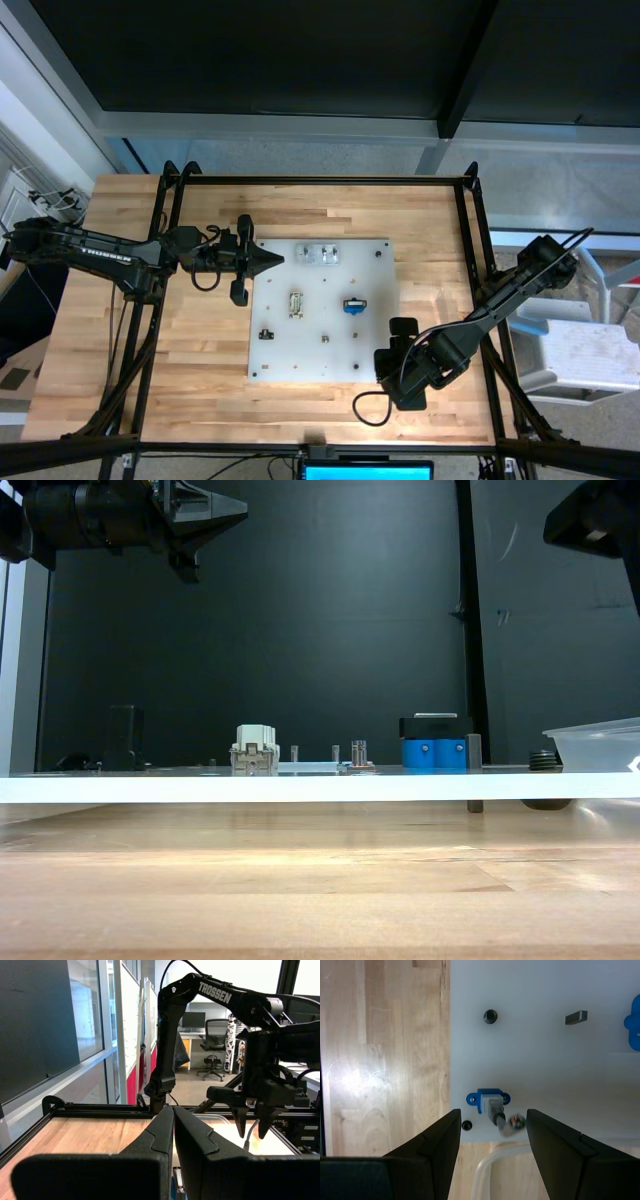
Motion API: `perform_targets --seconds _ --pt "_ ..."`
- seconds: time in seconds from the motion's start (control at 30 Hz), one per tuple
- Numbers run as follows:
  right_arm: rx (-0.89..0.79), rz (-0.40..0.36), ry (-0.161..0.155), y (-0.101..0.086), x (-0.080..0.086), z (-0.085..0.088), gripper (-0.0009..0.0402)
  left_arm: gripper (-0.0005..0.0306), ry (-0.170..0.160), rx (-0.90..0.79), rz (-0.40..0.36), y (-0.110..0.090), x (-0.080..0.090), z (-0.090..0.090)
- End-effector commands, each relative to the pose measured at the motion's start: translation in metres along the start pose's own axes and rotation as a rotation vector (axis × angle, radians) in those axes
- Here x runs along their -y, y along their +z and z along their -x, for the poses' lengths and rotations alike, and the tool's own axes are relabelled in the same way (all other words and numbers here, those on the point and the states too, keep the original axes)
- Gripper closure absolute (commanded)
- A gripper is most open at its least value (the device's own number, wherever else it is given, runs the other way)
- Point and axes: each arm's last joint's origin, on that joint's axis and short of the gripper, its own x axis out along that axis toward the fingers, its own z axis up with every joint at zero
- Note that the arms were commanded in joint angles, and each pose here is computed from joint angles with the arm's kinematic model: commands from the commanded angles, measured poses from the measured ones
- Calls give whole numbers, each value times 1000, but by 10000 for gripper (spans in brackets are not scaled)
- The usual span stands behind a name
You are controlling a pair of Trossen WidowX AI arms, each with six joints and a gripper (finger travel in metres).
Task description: Remove the rj45 connector and place it in the container
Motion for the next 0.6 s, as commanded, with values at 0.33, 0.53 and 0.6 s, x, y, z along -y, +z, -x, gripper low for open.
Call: perform_targets --seconds 0.33,0.53,0.6 --pt "3 -13 -10 -8 2 -18 212 300 0 0 0 0 0 0" --pt "16 -21 1 -12 3 -27 212 300 0 0 0 0 0 0" --pt "19 -23 2 -12 3 -29 212 300 0 0 0 0 0 0"
